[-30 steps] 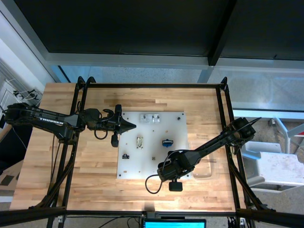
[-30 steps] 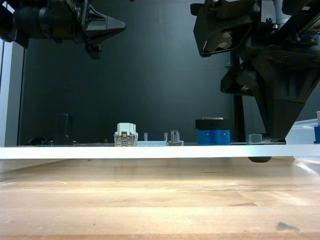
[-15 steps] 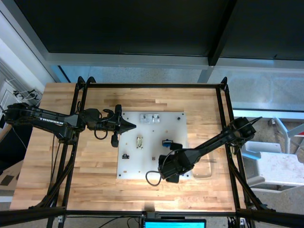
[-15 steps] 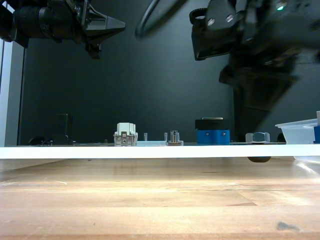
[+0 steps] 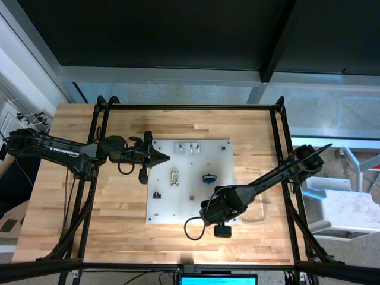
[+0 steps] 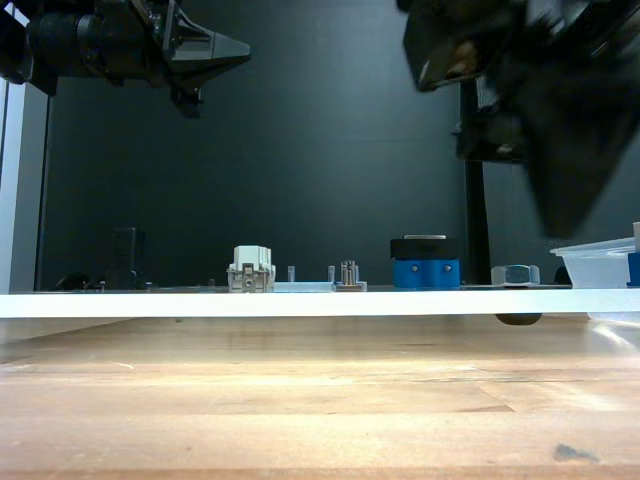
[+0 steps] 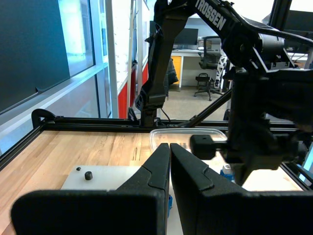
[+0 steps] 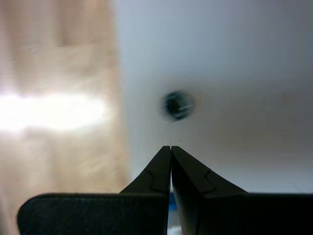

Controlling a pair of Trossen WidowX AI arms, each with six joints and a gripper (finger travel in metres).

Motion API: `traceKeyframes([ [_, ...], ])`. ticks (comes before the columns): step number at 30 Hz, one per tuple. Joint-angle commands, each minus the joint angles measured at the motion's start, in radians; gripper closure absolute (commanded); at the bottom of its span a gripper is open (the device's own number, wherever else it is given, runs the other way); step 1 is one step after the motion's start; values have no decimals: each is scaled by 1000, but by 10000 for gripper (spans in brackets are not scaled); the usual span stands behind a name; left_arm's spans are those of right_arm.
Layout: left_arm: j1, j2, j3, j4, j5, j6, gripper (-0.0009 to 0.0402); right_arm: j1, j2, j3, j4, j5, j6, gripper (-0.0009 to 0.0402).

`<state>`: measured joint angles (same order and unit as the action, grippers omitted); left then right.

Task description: Unfasten the M12 fastener and place in the container

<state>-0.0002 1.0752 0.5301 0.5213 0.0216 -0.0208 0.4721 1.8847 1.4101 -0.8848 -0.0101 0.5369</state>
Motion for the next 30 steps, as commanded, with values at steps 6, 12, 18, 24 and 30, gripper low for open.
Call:
traceKeyframes([
  [6, 0, 0, 0, 0, 0, 0, 393, 1, 38, 0, 61, -44, -33, 393],
  [12, 0, 0, 0, 0, 0, 0, 393, -3, 55, -2, 84, -35, -48, 393],
  [18, 0, 0, 0, 0, 0, 0, 393, -15, 55, -4, 85, -8, -49, 393],
  [24, 0, 0, 0, 0, 0, 0, 393, -20, 55, -5, 80, -7, -49, 393],
  [30, 0, 0, 0, 0, 0, 0, 393, -21, 47, 7, -23, 222, 49, 393],
])
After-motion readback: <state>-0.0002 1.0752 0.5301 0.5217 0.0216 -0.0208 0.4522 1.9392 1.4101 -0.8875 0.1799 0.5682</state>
